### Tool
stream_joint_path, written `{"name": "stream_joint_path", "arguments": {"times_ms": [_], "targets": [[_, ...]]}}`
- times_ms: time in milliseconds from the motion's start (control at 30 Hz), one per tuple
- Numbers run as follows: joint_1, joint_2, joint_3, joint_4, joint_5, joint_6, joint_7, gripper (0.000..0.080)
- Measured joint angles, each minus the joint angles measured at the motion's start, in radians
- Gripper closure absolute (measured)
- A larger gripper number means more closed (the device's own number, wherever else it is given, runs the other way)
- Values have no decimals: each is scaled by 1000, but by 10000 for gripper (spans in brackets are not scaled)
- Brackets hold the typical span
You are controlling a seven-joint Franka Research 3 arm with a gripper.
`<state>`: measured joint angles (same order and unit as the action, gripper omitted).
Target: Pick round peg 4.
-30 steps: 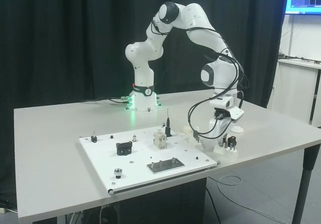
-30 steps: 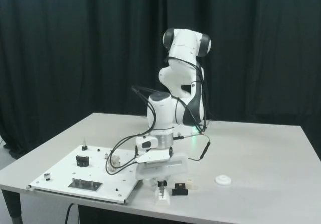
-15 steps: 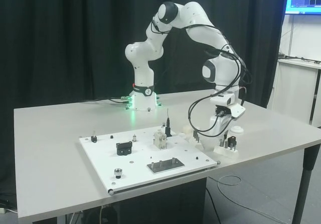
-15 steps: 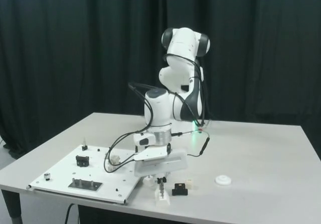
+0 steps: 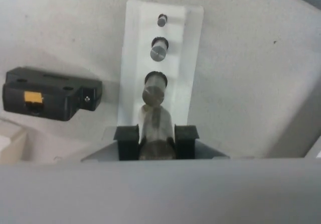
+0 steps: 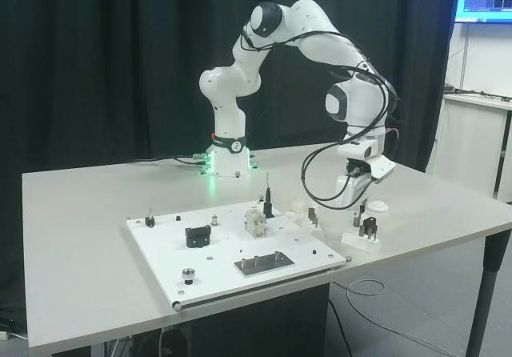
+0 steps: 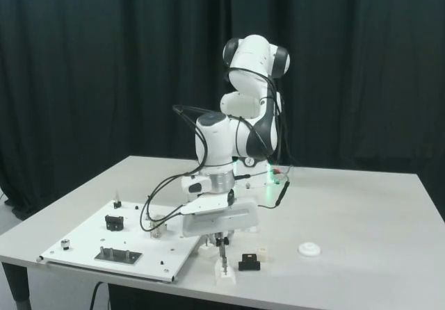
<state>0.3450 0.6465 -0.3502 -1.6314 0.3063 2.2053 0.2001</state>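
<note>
Wrist view: pincer [image 5: 156,139] with black pads clamped on grey metal round peg [image 5: 156,128], held upright above its hole in white rectangular peg holder [image 5: 186,58]; three smaller pegs remain seated; black connector block [image 5: 50,93] beside holder on grey tabletop [image 5: 251,73]

Arm: white seven-joint arm [image 6: 300,29], arched up, then bent down near the tabletop's right front edge.
Claw: two-fingered claw [image 5: 156,142] pointing down, black fingers [image 5: 127,141] clamped on a peg.

white board [image 6: 216,253], black connector [image 5: 50,94], white disc [image 7: 309,249].
</note>
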Motion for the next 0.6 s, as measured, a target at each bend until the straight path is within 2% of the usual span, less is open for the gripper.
{"name": "stream_joint_path", "arguments": {"times_ms": [600], "targets": [[0, -16, -26, 1, 0, -25, 42, 657]]}}
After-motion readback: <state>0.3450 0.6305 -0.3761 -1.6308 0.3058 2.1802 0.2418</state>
